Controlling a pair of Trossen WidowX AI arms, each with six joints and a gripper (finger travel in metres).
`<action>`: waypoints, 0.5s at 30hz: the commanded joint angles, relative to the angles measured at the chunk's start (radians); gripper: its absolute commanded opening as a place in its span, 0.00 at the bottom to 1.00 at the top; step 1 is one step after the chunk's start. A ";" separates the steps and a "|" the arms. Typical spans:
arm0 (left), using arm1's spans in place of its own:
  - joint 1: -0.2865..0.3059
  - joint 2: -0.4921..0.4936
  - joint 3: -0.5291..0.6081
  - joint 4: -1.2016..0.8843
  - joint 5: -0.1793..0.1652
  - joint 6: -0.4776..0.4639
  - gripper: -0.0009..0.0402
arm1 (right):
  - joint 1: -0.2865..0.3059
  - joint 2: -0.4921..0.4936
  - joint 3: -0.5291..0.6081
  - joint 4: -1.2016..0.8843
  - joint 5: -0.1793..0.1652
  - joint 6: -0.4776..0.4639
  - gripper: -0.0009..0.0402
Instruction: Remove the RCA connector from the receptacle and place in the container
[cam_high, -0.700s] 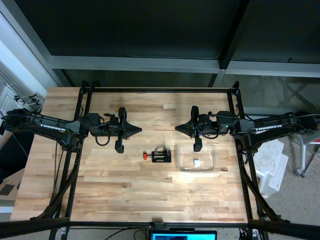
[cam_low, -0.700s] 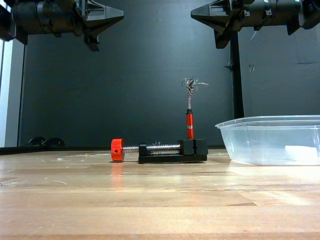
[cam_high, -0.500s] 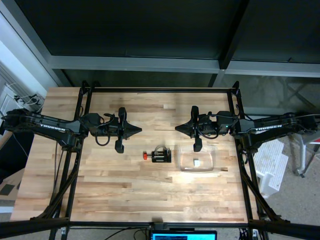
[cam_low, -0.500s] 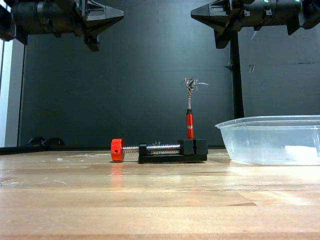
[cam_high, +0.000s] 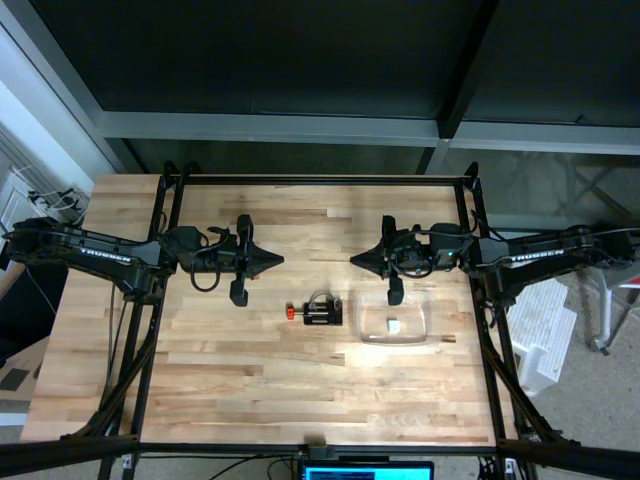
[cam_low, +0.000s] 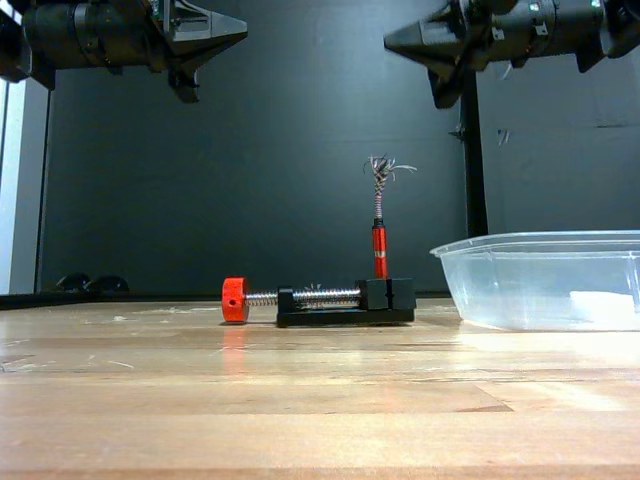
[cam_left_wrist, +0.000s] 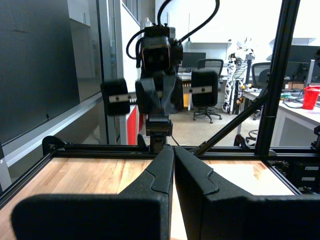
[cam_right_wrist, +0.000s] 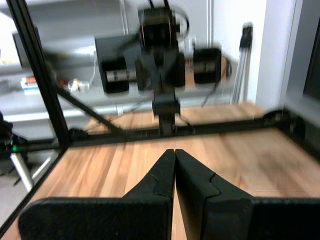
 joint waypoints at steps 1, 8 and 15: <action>0.000 0.000 0.000 0.000 0.000 0.000 0.02 | 0.006 0.010 0.058 -0.183 0.001 -0.001 0.02; 0.000 0.000 0.000 0.000 0.000 0.000 0.02 | 0.027 0.074 0.222 -0.514 0.003 -0.008 0.02; 0.000 0.000 0.000 0.000 0.000 0.000 0.02 | 0.052 0.203 0.397 -0.823 0.011 -0.027 0.02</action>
